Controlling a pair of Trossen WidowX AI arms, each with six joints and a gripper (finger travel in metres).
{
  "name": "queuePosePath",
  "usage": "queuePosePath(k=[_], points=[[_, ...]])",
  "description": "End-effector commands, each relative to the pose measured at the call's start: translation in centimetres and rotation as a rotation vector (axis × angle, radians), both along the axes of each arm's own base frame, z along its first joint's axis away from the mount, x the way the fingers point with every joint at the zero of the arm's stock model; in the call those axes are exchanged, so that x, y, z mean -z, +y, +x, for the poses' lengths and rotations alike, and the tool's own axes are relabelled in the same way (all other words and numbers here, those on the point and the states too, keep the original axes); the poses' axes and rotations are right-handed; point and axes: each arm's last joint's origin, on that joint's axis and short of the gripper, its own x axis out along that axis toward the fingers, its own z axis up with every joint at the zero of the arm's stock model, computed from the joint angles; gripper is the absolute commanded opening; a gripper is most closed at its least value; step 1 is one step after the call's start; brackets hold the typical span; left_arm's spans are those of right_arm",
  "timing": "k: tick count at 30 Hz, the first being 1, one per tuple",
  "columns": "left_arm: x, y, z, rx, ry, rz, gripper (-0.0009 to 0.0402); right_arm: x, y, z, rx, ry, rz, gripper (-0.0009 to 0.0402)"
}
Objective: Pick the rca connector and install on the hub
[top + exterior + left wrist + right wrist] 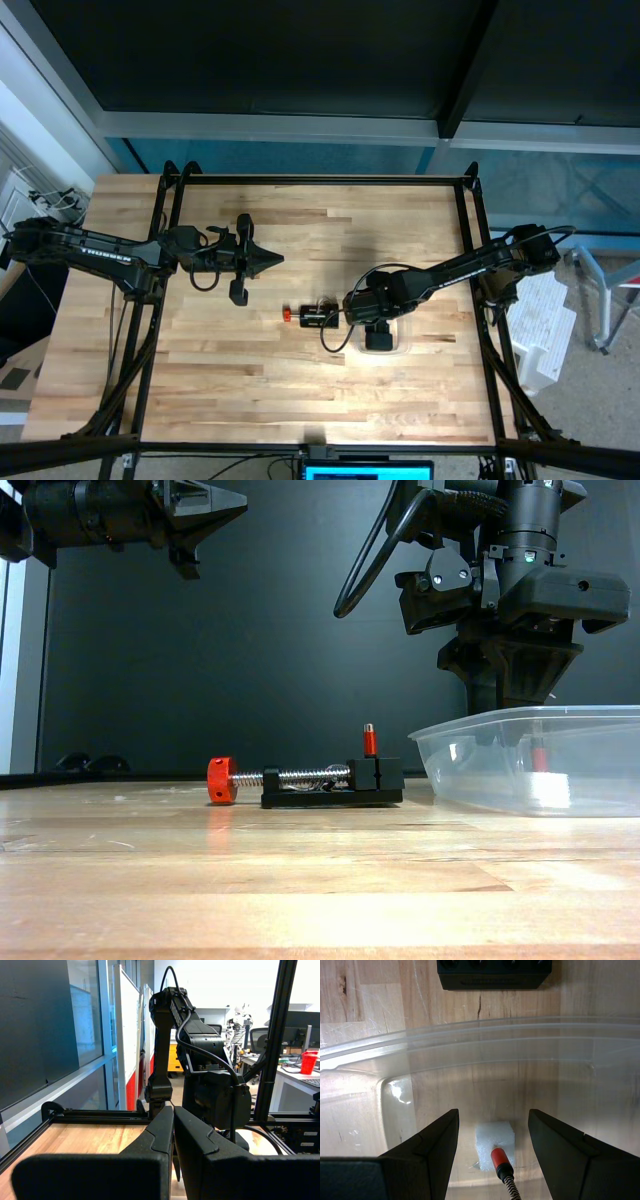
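The hub (320, 318) is a small black box lying mid-table, with a red knob (220, 779) on a threaded rod at its left end and a red post on top. The rca connector (500, 1160), a red-collared plug with a silvery braided stem, stands in a white foam block (493, 1142) inside the clear tray (470, 1030). My right gripper (492, 1116) hangs open straight above it, one finger on each side of the block, not touching. The hub's edge (494, 972) lies just beyond the tray. My left gripper (272, 260) is shut and held high, away from everything.
The clear tray (480, 770) sits directly right of the hub (330, 785) on the wooden table. A black frame (470, 200) runs around the table's edges. The left arm (120, 510) stays up at the left.
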Motion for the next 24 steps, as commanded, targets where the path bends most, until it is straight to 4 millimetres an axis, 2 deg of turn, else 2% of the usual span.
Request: queuePosePath(k=[1, 14, 24], points=[[0.0, 0.0, 0.0, 0.0, 0.0, 0.0, 0.0, 0.0, 0.0, 0.0, 0.0, 0.0, 0.0, 0.0192], [0.0, 0.0, 0.0, 0.0, 0.0, 0.0, 0.0, -0.4, 0.0, 0.0, -0.006, -0.013, 0.002, 0.0192], [0.0, 0.0, 0.0, 0.0, 0.0, 0.0, 0.0, -2.7, -0.1, -0.5, -0.026, -0.041, 0.003, 0.0192]])
